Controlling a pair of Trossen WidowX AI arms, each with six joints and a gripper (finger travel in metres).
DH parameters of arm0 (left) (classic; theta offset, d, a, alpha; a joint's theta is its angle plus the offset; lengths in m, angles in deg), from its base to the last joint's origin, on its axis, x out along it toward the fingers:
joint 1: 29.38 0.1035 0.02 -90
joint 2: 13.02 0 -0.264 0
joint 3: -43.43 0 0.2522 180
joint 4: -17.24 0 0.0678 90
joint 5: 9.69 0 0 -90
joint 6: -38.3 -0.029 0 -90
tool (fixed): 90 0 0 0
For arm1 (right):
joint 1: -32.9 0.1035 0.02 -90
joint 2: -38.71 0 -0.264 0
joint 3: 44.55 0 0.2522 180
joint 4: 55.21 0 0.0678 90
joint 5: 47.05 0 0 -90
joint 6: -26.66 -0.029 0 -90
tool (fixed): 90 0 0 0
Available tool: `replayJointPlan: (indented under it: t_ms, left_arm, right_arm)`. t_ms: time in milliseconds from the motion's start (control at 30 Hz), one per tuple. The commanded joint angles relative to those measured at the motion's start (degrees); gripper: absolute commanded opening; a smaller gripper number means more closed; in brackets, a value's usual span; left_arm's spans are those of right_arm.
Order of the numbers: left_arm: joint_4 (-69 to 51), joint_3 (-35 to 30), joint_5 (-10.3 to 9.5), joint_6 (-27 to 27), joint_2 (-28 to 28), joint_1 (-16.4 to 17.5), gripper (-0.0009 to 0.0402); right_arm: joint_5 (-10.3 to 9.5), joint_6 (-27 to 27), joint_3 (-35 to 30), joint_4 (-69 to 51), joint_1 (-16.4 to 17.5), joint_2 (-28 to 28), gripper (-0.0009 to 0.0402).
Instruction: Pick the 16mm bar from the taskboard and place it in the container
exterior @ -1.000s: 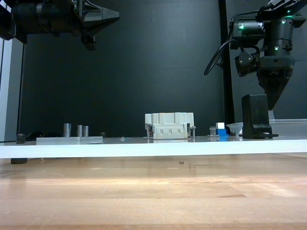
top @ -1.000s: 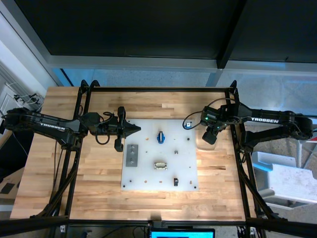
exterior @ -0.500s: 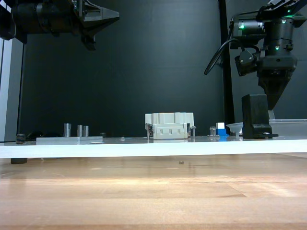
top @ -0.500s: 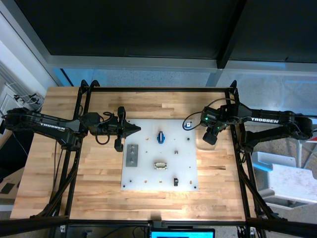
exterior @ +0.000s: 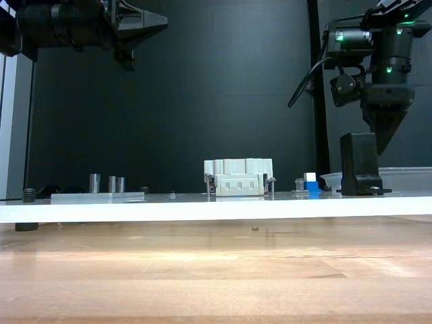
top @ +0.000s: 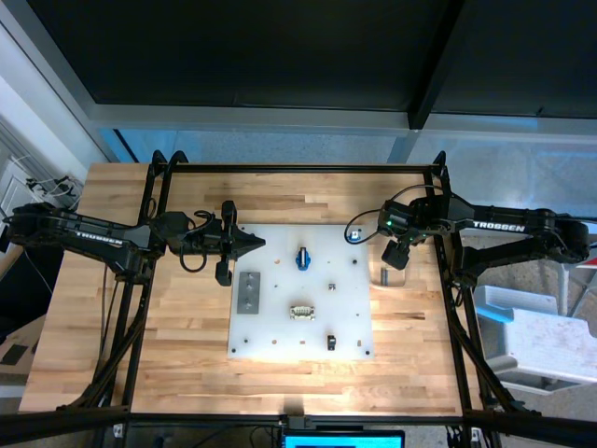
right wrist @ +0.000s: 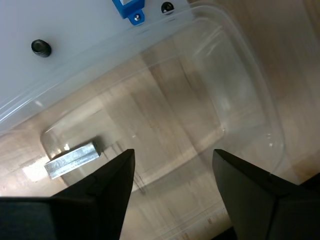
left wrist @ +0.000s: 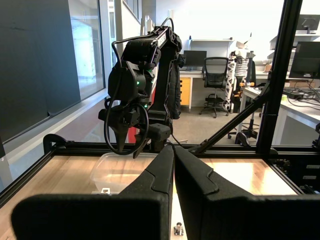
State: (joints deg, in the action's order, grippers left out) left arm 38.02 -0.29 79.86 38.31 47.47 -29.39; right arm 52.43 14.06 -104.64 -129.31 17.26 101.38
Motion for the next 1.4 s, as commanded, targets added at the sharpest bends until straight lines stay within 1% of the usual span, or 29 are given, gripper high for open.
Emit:
replayJointPlan:
  t_ms: [33,233,500,567,600,1400]
  left_arm:
    - [0.0,0.0,0.0,0.0,0.0,0.0,0.0]
    - [0.0,0.0,0.0,0.0,0.0,0.0,0.0]
    - [0.0,0.0,0.0,0.0,0.0,0.0,0.0]
    - [0.0,0.0,0.0,0.0,0.0,0.0,0.0]
    - [0.0,0.0,0.0,0.0,0.0,0.0,0.0]
    - [0.0,0.0,0.0,0.0,0.0,0.0,0.0]
  right_arm:
    - [-0.02,1.1,0.0,0.0,0.0,0.0,0.024]
    - [-0.22,1.1,0.0,0.0,0.0,0.0,0.0248]
    - [-0.74,1.1,0.0,-0.5,0.0,0.0,0.0247]
    - [-1.68,1.2,0.0,-0.8,0.0,0.0,0.0247]
    - [-1.81,1.2,0.0,-0.8,0.0,0.0,0.0247]
    - [-1.7,1.6,0.0,-0.7,0.0,0.0,0.0247]
